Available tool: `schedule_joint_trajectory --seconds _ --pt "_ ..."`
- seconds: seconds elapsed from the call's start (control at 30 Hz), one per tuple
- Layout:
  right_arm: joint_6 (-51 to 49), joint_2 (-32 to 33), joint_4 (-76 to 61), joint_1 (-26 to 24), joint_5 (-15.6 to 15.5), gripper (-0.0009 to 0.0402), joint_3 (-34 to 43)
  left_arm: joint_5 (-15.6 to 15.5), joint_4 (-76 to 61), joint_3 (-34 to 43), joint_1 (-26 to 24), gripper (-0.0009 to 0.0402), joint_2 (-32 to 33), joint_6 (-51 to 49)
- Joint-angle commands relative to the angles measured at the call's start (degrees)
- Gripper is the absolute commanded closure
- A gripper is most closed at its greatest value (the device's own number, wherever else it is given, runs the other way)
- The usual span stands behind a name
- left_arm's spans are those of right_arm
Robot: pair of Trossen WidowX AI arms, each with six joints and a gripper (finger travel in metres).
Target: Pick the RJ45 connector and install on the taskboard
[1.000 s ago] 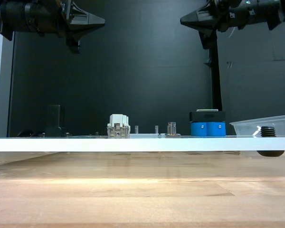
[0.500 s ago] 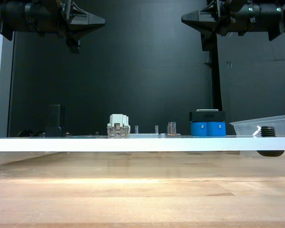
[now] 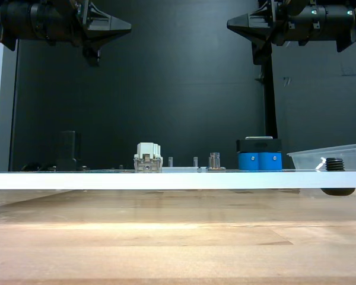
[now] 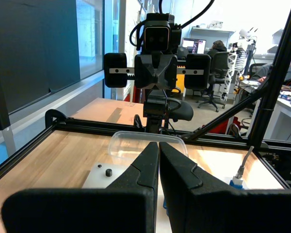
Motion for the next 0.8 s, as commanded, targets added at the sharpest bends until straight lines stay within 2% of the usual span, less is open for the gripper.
schedule_joint_trajectory --seconds 0.03,0.8 --pt "0.66 0.04 -0.13 0.02 0.07 0.0394 0.04 0.0 -0.02 0.02 0.02 0.0393 0.02 0.02" --pt "0.68 -0.02 -2.75 0.0 0.0 0.0393 0.04 0.0 0.0 0.02 0.02 0.0393 0.02 0.0"
